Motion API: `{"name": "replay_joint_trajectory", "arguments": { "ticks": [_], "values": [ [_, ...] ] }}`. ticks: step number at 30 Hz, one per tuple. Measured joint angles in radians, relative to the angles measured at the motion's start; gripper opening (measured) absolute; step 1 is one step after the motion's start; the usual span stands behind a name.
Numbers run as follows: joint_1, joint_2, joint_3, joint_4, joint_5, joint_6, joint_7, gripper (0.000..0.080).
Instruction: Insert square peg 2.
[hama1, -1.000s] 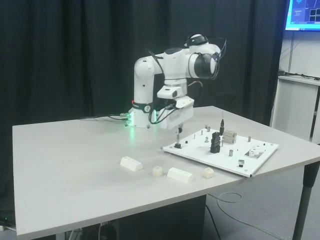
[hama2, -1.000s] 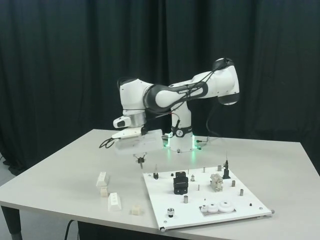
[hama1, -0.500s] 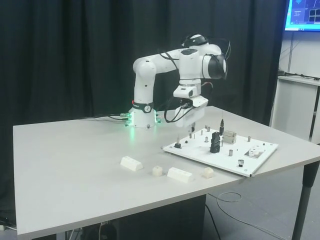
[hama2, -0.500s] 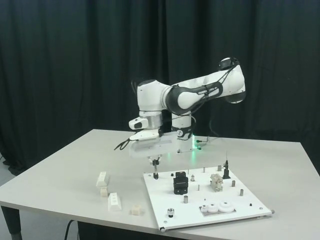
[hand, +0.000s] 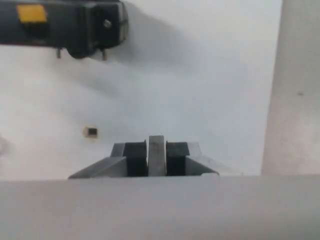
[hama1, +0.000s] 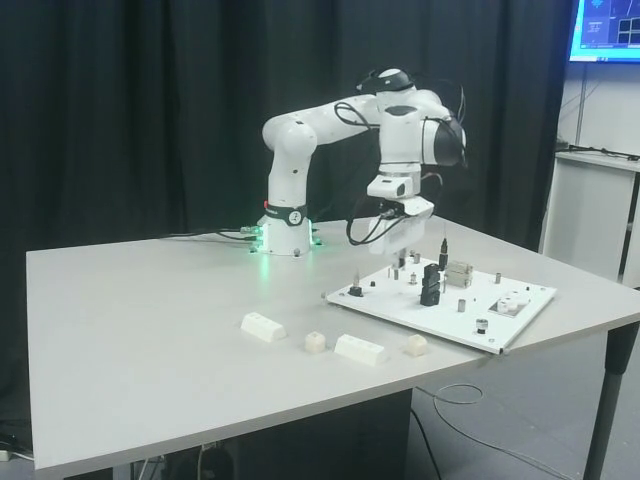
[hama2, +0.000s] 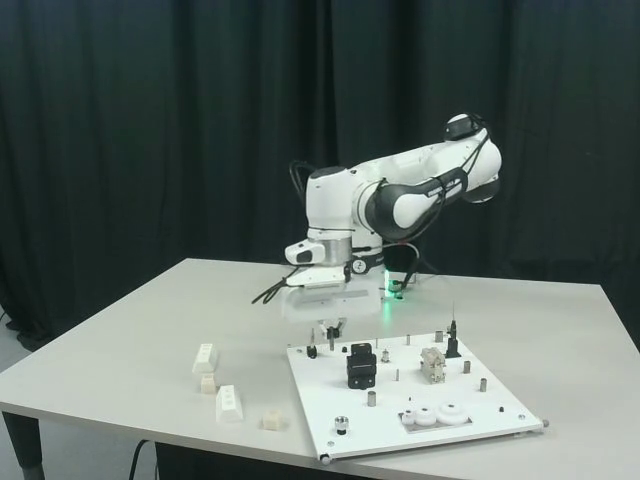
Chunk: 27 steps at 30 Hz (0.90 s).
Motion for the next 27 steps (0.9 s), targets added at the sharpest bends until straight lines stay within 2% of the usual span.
{"name": "replay_joint_trajectory", "arguments": {
  "ticks": [10,27],
  "values": [
    [0.027,-0.001,0.025,0.0,-0.011,0.032,0.062,0.0077],
    [0.037,-0.008,0.052,0.001,-0.024,0.031,0.094,0.0077]
  ]
}}
